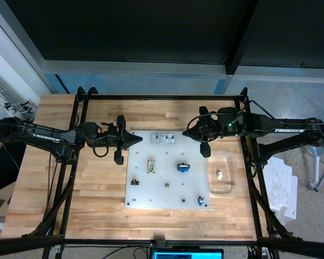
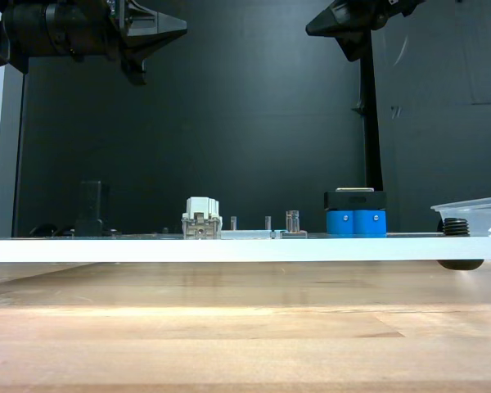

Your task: Pick the RJ45 connector and install on taskboard

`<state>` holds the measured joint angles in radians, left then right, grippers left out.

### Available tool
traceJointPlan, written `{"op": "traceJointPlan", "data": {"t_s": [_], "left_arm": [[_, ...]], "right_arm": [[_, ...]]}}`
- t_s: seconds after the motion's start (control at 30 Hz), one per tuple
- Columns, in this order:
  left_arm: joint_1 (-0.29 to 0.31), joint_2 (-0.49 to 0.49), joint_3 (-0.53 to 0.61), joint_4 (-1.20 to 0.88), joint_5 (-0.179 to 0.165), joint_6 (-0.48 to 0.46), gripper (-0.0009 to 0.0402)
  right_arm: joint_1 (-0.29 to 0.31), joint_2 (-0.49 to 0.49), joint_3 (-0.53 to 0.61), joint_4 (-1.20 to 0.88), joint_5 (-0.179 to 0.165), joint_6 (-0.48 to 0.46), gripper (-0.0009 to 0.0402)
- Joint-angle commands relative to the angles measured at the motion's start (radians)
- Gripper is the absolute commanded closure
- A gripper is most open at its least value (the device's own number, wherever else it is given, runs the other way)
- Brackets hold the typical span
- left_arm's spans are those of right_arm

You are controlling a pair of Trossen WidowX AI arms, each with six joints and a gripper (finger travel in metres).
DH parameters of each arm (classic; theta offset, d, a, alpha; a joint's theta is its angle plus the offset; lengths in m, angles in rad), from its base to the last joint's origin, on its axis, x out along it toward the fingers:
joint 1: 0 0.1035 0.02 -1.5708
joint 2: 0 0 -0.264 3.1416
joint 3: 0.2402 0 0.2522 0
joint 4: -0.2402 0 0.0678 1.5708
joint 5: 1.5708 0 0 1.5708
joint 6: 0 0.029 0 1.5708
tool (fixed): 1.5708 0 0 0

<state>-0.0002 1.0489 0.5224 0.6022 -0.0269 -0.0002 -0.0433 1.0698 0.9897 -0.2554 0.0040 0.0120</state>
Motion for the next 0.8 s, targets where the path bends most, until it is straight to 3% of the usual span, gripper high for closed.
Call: {"op": "traceJointPlan", "data": {"t_s": [0.03, 0.2, 0.3, 0.8], "left_arm": [[0.0, 0.0, 0.0, 0.0, 0.0, 0.0, 0.0393], [0.0, 0.0, 0.0, 0.0, 0.0, 0.0, 0.0393], [0.0, 0.0, 0.0, 0.0, 0.0, 0.0, 0.0393], [0.0, 0.0, 0.0, 0.0, 0.0, 0.0, 0.0393]], "right_arm": [[0.001, -0.026, -0.066, 0.114, 0.0, 0.009, 0.0393], [0.001, -0.048, -0.162, 0.293, -0.006, 0.036, 0.0393], [0.0, -0.05, -0.204, 0.381, -0.039, 0.041, 0.0393], [-0.003, -0.049, -0.374, 0.667, -0.031, 0.06, 0.0393]]}}
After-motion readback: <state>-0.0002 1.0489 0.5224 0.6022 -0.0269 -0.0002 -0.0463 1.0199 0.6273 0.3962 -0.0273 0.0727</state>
